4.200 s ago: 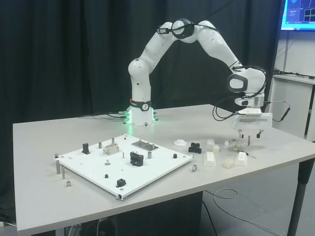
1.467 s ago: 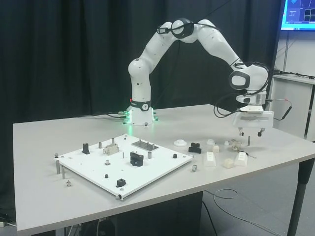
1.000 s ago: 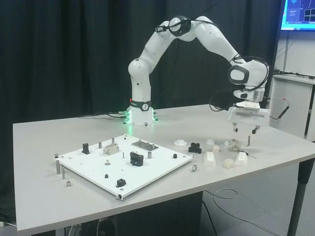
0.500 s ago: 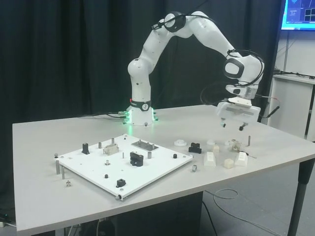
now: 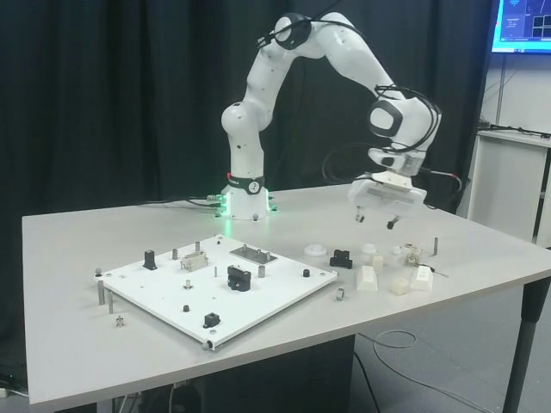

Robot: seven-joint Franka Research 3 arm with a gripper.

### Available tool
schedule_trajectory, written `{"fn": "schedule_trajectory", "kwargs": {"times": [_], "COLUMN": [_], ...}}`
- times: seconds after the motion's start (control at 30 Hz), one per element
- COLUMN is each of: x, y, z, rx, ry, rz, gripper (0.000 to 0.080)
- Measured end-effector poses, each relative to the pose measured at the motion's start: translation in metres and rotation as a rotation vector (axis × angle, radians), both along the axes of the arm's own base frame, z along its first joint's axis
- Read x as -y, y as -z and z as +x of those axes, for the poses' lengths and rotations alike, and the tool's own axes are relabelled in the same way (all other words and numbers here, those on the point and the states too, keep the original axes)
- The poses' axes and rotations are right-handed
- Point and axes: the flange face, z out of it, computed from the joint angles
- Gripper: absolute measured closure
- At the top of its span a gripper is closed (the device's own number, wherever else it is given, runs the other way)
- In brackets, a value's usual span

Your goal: Remove square peg 1.

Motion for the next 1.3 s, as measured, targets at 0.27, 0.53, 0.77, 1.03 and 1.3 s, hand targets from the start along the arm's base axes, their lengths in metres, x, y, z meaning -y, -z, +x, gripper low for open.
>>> {"fn": "schedule_trajectory", "kwargs": {"times": [0.27,0.53,0.77,1.03,1.3], "x": [0.045,0.097,0.147,0.204,0.255], "y": [-0.001,-0.004,-0.007,-0.01,-0.013], "z": [-0.006,-0.008,-0.007,-0.008,-0.01], "rx": [0.0,0.016,0.031,0.029,0.041], "ry": [-0.025,-0.045,-0.067,-0.091,-0.117], "rz": [-0.04,-0.067,-0.07,-0.053,-0.042], "gripper": [0.0003,0.0003,0.0003,0.0003,0.0003]}}
